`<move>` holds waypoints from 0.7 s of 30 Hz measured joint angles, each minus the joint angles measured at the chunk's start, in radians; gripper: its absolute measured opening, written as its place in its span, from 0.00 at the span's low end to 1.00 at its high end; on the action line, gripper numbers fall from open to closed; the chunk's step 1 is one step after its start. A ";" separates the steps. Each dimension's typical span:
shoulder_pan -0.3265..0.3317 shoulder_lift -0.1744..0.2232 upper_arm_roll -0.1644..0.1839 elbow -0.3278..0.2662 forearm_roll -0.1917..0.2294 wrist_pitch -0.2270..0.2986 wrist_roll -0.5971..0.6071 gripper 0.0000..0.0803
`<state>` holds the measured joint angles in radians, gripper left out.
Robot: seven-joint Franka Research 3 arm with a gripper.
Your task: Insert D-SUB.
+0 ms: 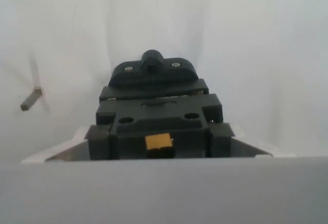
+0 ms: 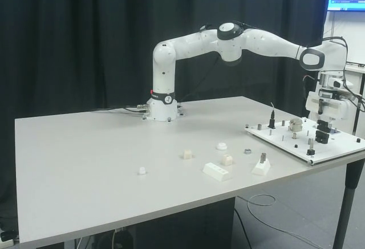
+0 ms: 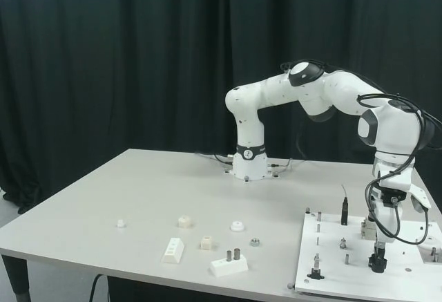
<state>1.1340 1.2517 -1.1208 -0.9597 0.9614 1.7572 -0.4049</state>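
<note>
A black D-SUB connector [image 1: 154, 88] with two small screws fills the middle of the wrist view, over the white task board [image 1: 266, 60]. My gripper [image 1: 160, 141] is shut on the connector, with a black finger on each side of it. From the first room view, the gripper [image 2: 322, 130] hangs straight down over the far right part of the board [image 2: 285, 138], with the connector [image 2: 321, 138] at its tip, close to the surface. In the second room view, the connector [image 3: 377, 261] sits low on the board [image 3: 331, 274] beneath the gripper [image 3: 378, 249]. Whether it touches a socket is hidden.
Several short pegs and a black upright probe [image 3: 344, 213] stand on the board. A small grey peg [image 1: 31, 99] shows beside the connector. Small white blocks [image 2: 217, 171] and a nut [image 2: 247, 151] lie on the grey table [image 2: 85, 152] left of the board.
</note>
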 joint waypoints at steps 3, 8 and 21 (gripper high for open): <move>0.000 0.000 0.000 0.000 0.001 0.001 0.001 0.48; 0.000 0.000 0.001 0.001 0.002 0.003 0.009 0.48; 0.000 0.000 0.003 0.002 0.002 0.006 0.016 0.48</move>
<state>1.1335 1.2517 -1.1182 -0.9578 0.9634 1.7636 -0.3894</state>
